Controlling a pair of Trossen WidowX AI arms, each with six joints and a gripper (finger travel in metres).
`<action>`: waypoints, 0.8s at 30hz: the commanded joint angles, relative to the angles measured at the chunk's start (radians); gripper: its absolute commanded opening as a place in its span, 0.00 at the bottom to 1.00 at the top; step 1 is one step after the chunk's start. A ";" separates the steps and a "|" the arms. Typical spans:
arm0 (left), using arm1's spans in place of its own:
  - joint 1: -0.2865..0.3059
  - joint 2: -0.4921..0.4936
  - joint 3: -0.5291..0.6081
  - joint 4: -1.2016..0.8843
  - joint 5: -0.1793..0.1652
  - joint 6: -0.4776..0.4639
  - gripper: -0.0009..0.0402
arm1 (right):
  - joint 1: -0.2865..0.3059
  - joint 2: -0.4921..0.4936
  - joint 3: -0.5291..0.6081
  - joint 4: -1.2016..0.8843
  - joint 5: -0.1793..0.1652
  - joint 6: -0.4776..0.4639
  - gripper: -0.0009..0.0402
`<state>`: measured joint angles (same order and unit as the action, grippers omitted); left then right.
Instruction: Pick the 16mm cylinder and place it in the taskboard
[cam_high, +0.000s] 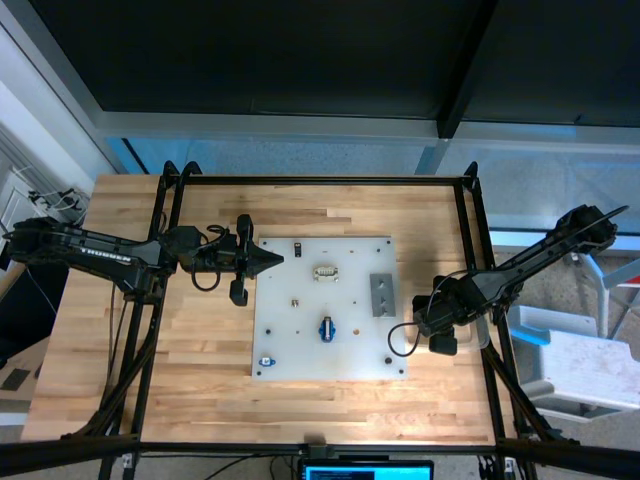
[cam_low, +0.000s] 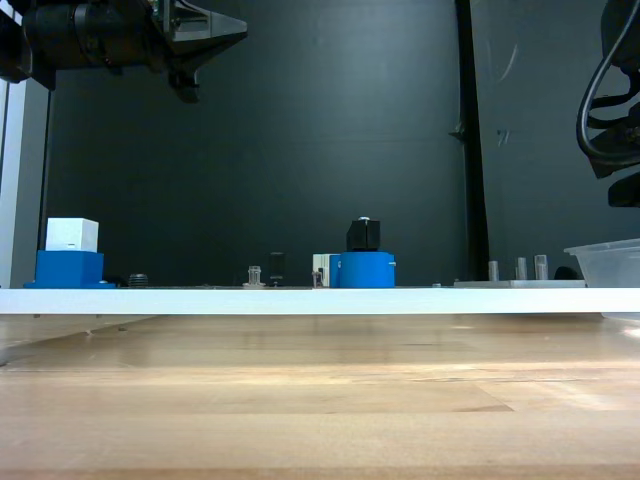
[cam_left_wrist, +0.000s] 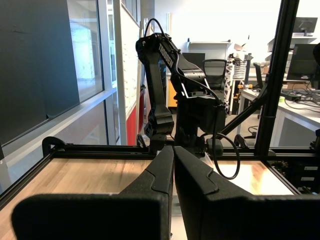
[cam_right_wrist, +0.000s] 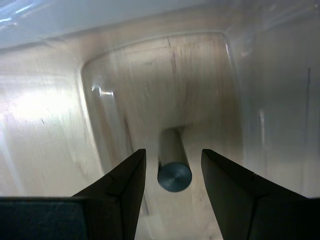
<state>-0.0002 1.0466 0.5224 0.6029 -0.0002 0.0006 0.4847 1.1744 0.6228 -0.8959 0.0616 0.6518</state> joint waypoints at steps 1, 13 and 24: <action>0.000 0.000 0.000 0.000 0.000 0.000 0.02 | 0.000 0.000 -0.002 0.005 0.000 0.000 0.37; 0.000 0.000 0.000 0.000 0.000 0.000 0.02 | 0.000 0.000 -0.002 0.005 0.000 -0.001 0.26; 0.000 0.000 0.000 0.000 0.000 0.000 0.02 | 0.000 0.000 -0.002 0.004 -0.001 -0.002 0.14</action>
<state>-0.0002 1.0466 0.5224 0.6033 -0.0002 0.0006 0.4850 1.1744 0.6205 -0.8921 0.0612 0.6502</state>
